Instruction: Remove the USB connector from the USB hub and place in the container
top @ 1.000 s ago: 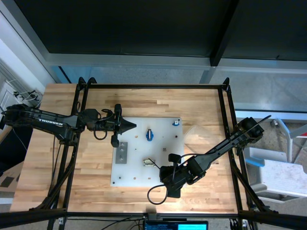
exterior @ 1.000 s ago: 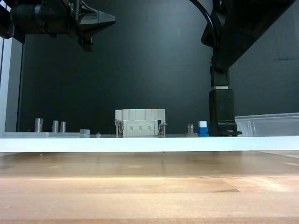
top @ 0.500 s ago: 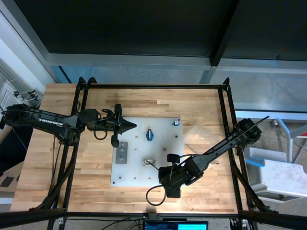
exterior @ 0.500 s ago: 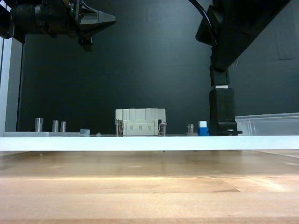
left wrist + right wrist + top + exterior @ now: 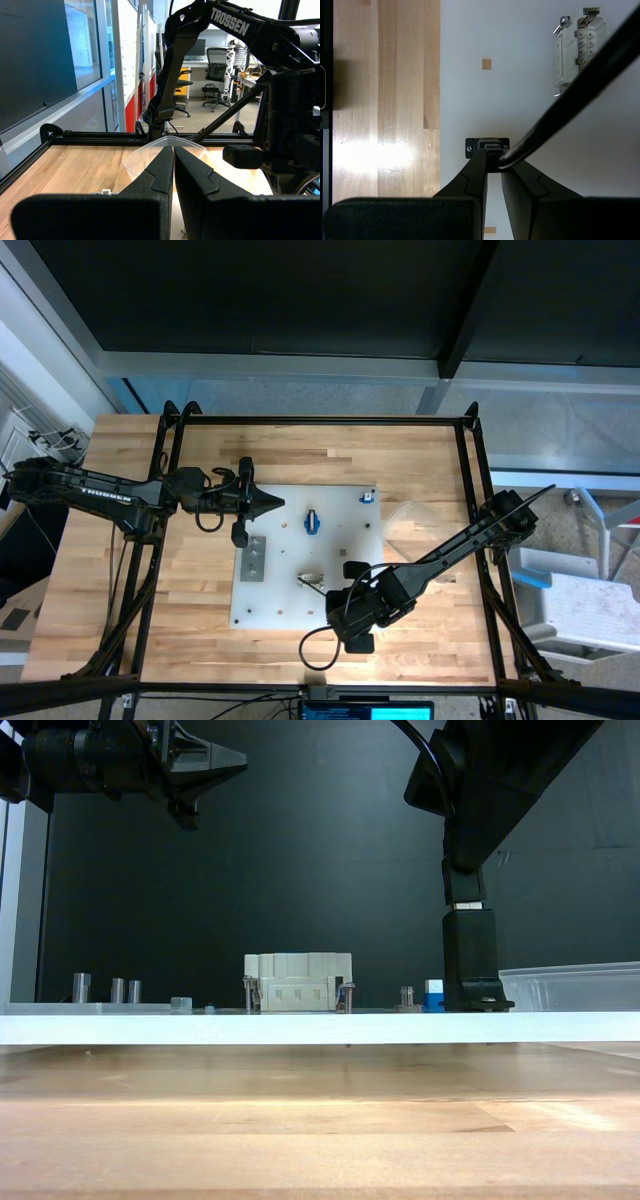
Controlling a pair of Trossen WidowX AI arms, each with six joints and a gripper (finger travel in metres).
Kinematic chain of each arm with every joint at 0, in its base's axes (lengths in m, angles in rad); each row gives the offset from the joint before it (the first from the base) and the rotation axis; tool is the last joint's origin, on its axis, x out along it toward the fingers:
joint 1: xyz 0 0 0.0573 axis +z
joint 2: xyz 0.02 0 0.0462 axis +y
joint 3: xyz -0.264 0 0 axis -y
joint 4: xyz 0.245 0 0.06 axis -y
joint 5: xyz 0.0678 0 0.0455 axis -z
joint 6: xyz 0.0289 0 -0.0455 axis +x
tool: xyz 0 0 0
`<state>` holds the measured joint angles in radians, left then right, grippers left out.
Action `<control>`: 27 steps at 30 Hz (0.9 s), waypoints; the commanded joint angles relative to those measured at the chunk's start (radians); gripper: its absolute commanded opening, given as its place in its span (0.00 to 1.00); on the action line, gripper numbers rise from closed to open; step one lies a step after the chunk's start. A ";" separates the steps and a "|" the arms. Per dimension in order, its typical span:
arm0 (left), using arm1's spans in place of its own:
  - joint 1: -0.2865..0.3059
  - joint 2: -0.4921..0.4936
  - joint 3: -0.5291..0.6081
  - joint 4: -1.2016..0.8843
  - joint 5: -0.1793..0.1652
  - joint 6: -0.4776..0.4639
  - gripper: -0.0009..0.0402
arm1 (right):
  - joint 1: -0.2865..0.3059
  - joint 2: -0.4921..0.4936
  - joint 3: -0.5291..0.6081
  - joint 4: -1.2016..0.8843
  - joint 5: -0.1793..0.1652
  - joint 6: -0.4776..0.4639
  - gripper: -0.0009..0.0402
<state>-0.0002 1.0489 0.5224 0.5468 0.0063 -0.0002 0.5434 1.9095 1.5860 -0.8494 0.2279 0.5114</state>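
The wooden worktop [image 5: 190, 640] fills the centre of the high view and carries a flat white board [image 5: 275, 605] at mid-frame. The right arm [image 5: 450, 550] reaches from the right edge of the frame down to the board's lower right part. The left arm [image 5: 90, 490] lies at centre left. The container [image 5: 408, 520], of clear plastic, stands on the worktop just beside the board's right edge, apart from both arms.

The left gripper [image 5: 268, 502] hangs high above the board's upper left edge. Its jaws are pressed together with nothing between them. The right gripper [image 5: 493, 159] points straight down with its tips at the board surface, and its jaws are drawn in to a narrow gap.

A beige multi-pin block [image 5: 582, 50] lies on the board near the right gripper. The USB hub [image 5: 471, 148] is a small black mount at the board's edge, next to bare wood. The USB connector [image 5: 492, 148] has its plug seated in this hub, clamped between the right gripper's jaws.
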 commanded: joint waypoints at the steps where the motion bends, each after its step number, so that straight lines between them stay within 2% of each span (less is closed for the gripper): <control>1: 0.000 0.000 0.000 0.000 0.000 0.001 0.02 | 0.000 -0.002 0.000 0.004 0.016 0.008 0.02; 6: 0.000 0.000 0.000 0.000 0.000 0.000 0.02 | 0.005 -0.011 -0.015 0.047 0.016 0.008 0.02; 12: 0.000 0.000 0.000 0.000 0.000 0.000 0.02 | 0.016 -0.048 -0.090 0.107 0.018 0.032 0.02; 16: 0.000 0.000 0.000 0.000 0.000 0.000 0.02 | 0.031 -0.078 -0.140 0.134 0.052 0.043 0.02; 23: 0.000 0.000 0.000 0.000 0.000 0.000 0.02 | 0.053 -0.145 -0.246 0.218 0.070 0.084 0.02; 27: 0.000 0.000 0.000 0.001 0.000 0.000 0.02 | 0.061 -0.185 -0.282 0.236 0.096 0.087 0.02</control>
<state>-0.0002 1.0489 0.5228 0.5472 0.0063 0.0002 0.6022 1.7370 1.3144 -0.6201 0.3237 0.5972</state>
